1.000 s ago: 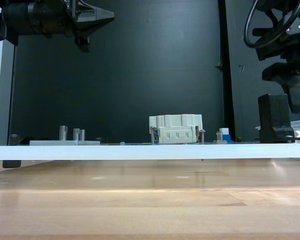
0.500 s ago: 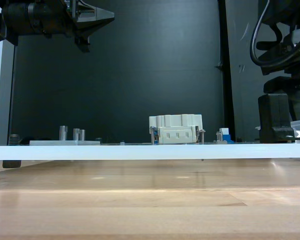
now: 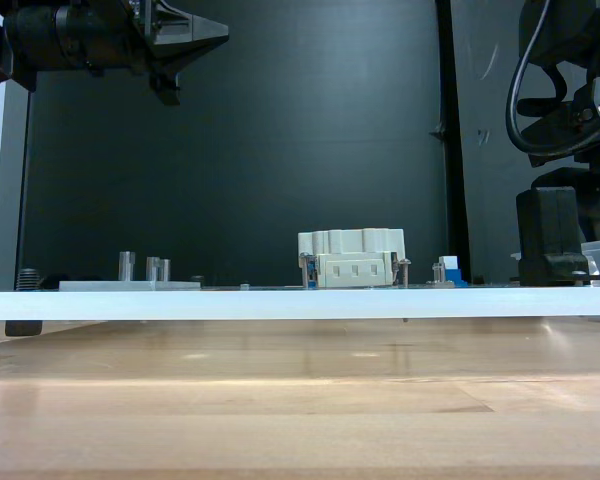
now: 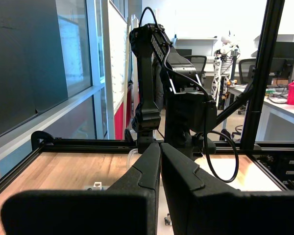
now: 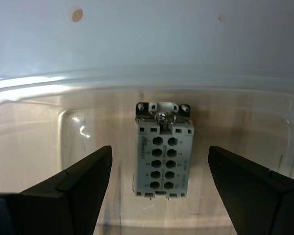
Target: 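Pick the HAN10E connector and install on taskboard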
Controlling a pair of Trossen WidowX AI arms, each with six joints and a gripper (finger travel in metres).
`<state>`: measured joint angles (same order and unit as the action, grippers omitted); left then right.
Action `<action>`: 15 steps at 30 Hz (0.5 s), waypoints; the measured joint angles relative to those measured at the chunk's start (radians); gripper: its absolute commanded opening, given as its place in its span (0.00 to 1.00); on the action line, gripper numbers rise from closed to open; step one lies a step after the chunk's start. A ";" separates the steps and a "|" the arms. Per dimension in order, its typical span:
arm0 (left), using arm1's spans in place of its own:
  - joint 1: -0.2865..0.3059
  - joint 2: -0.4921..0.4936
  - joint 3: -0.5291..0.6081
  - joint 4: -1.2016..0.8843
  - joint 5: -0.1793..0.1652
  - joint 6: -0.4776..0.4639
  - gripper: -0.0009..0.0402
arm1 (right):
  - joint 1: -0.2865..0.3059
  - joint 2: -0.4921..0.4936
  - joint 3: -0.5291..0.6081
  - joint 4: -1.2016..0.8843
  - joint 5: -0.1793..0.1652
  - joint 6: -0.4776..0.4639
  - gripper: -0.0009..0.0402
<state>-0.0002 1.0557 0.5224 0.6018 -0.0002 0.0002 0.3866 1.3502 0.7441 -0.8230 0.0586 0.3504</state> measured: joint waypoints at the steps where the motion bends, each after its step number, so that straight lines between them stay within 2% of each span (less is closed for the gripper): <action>1: 0.000 0.000 0.000 0.000 0.000 0.000 0.02 | 0.000 0.000 -0.003 0.002 0.000 0.000 0.69; 9: 0.000 0.000 0.000 0.000 0.000 0.000 0.02 | -0.001 0.000 -0.036 0.041 -0.002 0.000 0.68; 15: 0.000 0.000 0.000 0.000 0.000 0.000 0.02 | -0.003 0.000 -0.044 0.054 -0.002 0.000 0.60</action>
<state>-0.0002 1.0557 0.5228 0.6018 -0.0002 -0.0002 0.3836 1.3502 0.7002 -0.7692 0.0563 0.3504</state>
